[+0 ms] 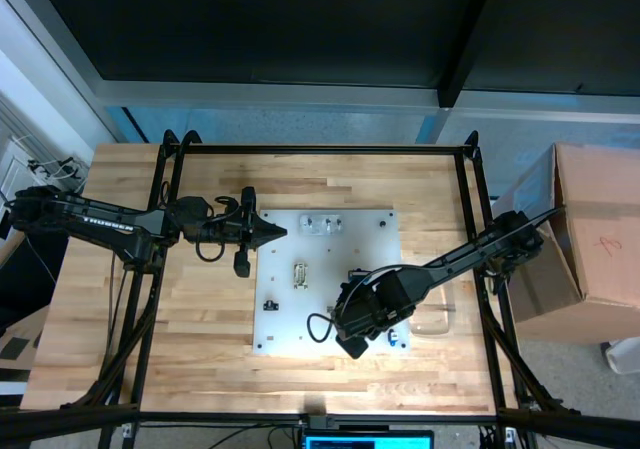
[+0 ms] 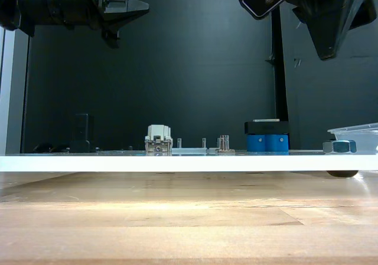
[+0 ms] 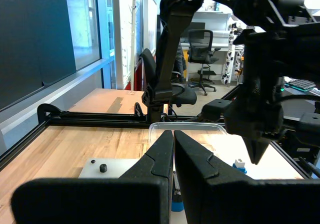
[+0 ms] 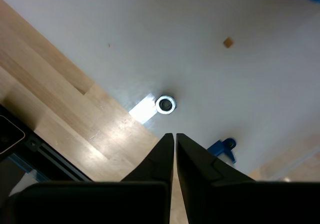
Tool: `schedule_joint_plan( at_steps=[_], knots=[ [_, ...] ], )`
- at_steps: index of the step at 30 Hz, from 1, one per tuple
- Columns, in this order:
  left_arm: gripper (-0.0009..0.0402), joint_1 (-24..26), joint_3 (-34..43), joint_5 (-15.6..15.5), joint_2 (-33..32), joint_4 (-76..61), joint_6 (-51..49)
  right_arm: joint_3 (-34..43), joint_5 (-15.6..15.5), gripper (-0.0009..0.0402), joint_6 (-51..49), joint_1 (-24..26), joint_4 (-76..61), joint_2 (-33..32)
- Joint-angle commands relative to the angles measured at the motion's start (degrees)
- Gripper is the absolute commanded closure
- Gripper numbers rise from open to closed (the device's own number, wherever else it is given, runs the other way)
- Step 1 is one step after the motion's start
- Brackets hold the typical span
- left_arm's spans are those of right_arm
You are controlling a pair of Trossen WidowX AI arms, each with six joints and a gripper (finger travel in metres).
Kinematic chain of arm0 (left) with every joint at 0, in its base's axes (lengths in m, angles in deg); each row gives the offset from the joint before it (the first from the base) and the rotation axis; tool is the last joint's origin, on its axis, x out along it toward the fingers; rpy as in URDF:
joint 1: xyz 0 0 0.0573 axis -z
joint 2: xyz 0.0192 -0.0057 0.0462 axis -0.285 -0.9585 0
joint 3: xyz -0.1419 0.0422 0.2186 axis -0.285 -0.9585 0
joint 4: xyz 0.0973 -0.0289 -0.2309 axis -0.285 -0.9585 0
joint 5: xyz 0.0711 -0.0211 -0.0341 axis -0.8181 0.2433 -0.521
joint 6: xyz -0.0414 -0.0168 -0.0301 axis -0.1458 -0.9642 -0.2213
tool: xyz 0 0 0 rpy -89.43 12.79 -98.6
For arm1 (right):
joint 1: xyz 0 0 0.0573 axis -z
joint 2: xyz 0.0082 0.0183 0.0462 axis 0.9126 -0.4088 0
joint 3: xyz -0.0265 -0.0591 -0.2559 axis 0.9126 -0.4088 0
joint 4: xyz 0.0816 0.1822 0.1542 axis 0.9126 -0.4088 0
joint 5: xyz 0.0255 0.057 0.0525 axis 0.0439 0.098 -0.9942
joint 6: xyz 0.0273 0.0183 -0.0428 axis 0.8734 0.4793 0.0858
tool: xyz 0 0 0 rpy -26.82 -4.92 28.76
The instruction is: Unfasten the M12 nut and place it in the container
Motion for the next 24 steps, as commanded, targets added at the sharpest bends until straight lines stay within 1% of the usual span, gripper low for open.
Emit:
schedule_joint_plan(
  at_steps=[1, 9, 13, 16, 20, 24],
  knots=[
    [0.0393, 0.0, 0.0, 0.0, -0.02, 0.0, 0.0, 0.96, -0.37, 0.0356, 1.07, -0.24, -0.66, -0.74],
    [0.0393, 0.0, 0.0, 0.02, -0.02, 0.0, 0.0, 0.92, -0.22, 0.0256, 0.61, -0.92, -0.68, -1.4],
    [0.0393, 0.0, 0.0, 0.0, -0.02, 0.0, 0.0, 0.92, 0.79, 0.0214, 0.72, -0.98, -0.66, -1.64],
    [0.0393, 0.0, 0.0, 0.02, -0.02, 0.0, 0.0, 0.92, 1.05, 0.0191, 0.24, -1.03, -0.9, -1.97],
    [0.0393, 0.0, 0.0, 0.02, -0.02, 0.04, 0.0, 0.92, 1.27, 0.0171, -2.64, -1.07, -0.83, -2.82],
    [0.0393, 0.0, 0.0, 0.02, -0.02, 0.02, 0.0, 0.92, 1.73, 0.0161, -8.59, -1.11, 0.11, -4.13]
  ],
)
